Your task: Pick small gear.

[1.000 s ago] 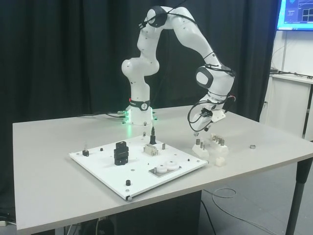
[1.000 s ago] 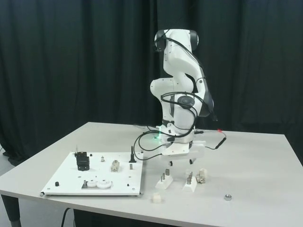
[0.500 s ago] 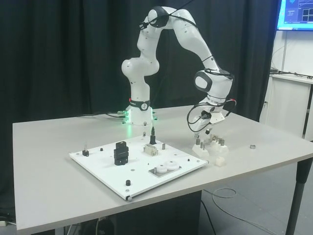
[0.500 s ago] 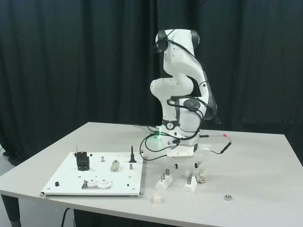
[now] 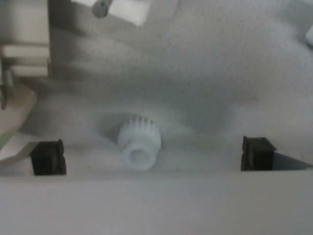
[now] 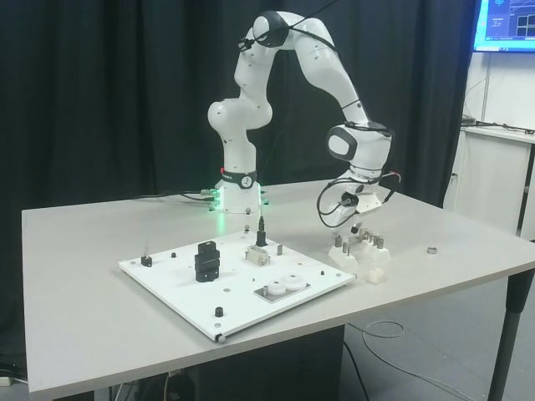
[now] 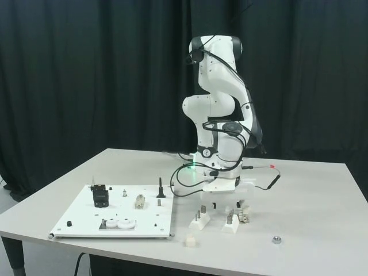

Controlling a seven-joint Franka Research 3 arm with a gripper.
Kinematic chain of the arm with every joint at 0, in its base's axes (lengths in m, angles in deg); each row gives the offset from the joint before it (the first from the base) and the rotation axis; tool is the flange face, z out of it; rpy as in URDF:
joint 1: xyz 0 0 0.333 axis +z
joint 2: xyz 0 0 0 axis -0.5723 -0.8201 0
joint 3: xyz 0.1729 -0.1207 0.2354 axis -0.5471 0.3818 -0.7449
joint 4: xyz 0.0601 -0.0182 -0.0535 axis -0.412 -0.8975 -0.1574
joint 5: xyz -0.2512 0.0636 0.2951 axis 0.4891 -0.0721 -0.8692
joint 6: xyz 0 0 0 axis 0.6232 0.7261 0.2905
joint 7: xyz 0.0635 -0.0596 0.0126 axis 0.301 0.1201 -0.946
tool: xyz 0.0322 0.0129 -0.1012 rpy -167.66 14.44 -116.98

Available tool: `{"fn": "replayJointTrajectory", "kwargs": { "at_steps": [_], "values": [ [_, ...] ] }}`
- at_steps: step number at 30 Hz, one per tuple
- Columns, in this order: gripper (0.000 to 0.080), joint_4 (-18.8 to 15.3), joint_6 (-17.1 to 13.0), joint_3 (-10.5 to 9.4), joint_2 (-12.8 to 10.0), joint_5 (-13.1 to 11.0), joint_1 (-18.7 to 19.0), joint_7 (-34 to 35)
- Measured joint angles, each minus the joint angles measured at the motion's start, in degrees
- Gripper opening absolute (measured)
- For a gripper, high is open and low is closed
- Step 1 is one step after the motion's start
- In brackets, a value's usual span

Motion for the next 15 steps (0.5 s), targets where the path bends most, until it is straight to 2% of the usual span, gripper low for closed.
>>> {"fn": "replayJointTrajectory", "kwargs": {
  "at_steps": [15],
  "values": [
    [0.0800, -1.9, -2.7, -0.38, 0.0, 0.1, 0.0, 0.0]
  ]
}}
